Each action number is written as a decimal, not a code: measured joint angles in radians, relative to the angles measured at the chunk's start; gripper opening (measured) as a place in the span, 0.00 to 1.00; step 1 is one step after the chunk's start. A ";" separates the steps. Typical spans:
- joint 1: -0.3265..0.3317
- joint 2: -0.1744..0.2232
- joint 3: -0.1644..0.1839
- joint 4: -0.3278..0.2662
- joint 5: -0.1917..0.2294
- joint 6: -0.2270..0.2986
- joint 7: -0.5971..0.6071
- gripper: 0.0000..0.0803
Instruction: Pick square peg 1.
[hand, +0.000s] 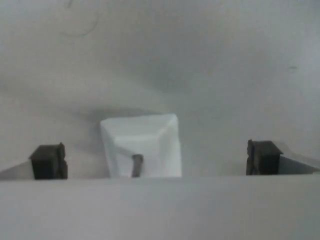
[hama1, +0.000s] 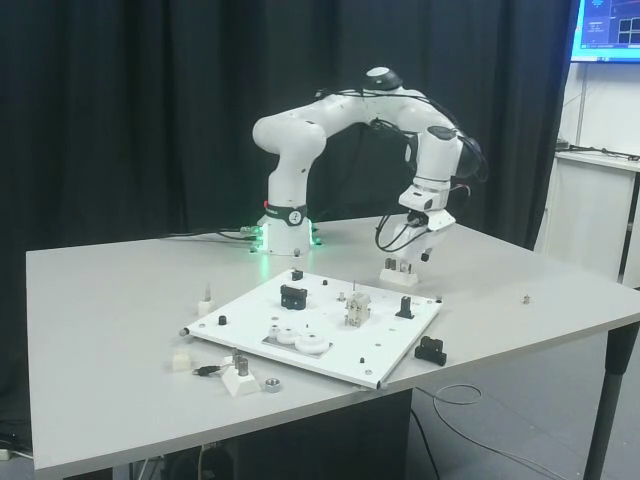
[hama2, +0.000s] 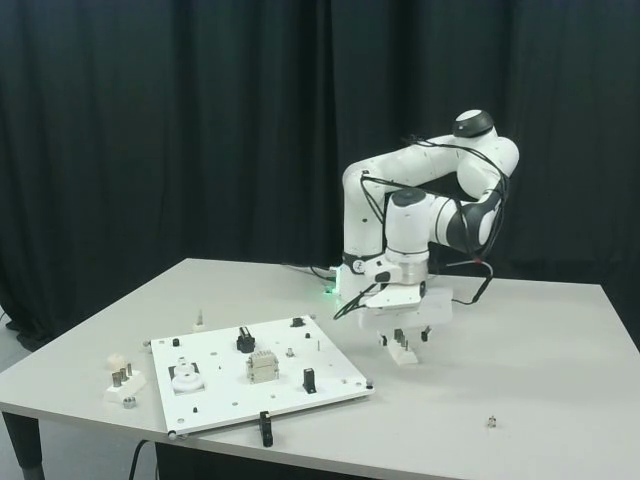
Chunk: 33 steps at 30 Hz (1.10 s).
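A small grey peg (hand: 136, 165) stands upright in a white holder block (hand: 142, 142) on the grey table. My gripper (hand: 156, 160) is open, its black fingertips (hand: 48, 161) set wide on either side of the block and touching neither it nor the peg. In the first room view the gripper (hama1: 415, 254) hangs just above the holder block (hama1: 398, 273), beyond the far corner of the white board (hama1: 330, 335). The second room view shows the gripper (hama2: 408, 336) right over the same block (hama2: 401, 351).
The white board (hama2: 225, 395) carries several small black, grey and white parts. Another white holder with pegs (hama1: 240, 379) lies by the board's front left. A black part (hama1: 432, 349) sits near the table's front edge, and a small bolt (hama1: 526, 297) lies alone.
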 joint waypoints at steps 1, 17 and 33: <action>0.013 0.000 0.000 -0.007 0.000 0.008 0.006 1.00; 0.136 -0.002 0.013 -0.089 0.031 0.107 0.085 1.00; 0.116 -0.002 0.051 -0.095 0.063 0.126 0.089 1.00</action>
